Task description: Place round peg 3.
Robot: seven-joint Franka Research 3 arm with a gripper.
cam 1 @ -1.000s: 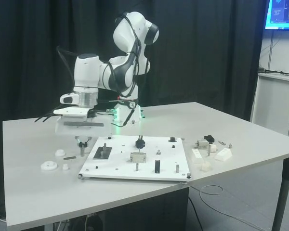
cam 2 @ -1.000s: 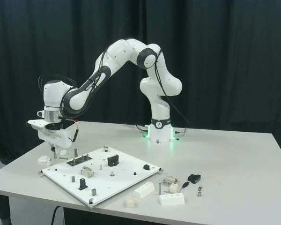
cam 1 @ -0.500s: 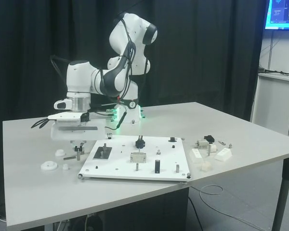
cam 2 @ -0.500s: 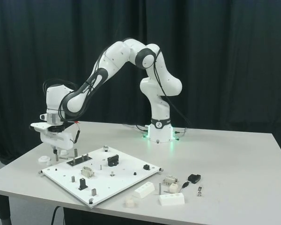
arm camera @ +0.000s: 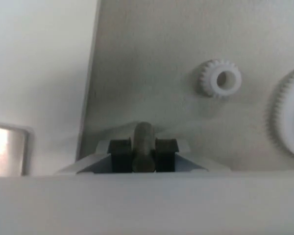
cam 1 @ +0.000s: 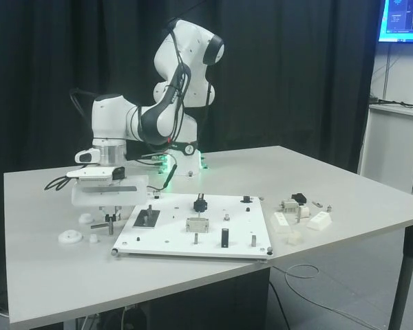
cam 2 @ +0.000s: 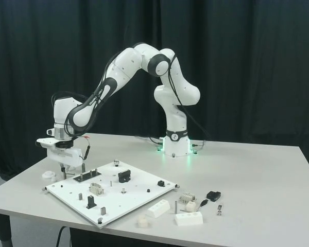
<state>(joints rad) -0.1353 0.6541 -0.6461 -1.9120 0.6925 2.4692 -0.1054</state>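
One grey bench (cam 1: 344,185) carries everything, with one white arm (cam 2: 144,59) bolted on it. One white board (cam 1: 206,230) lies flat on the bench and serves as the landmark; several small fittings stand on it, too small to count surely. The arm bends down to the bench just beside the board's edge, on the side away from the loose white blocks (cam 1: 319,221). One tool (arm camera: 143,154) hangs low there, its two black fingers (arm camera: 119,155) clamped on the peg (arm camera: 143,142), one grey cylinder held just off the board's edge above the bench. Beside the board, near the tool, lie two white gears: one large gear (arm camera: 290,117), only partly in the wrist view, and one small gear (arm camera: 221,79) close beside it, apart from the peg
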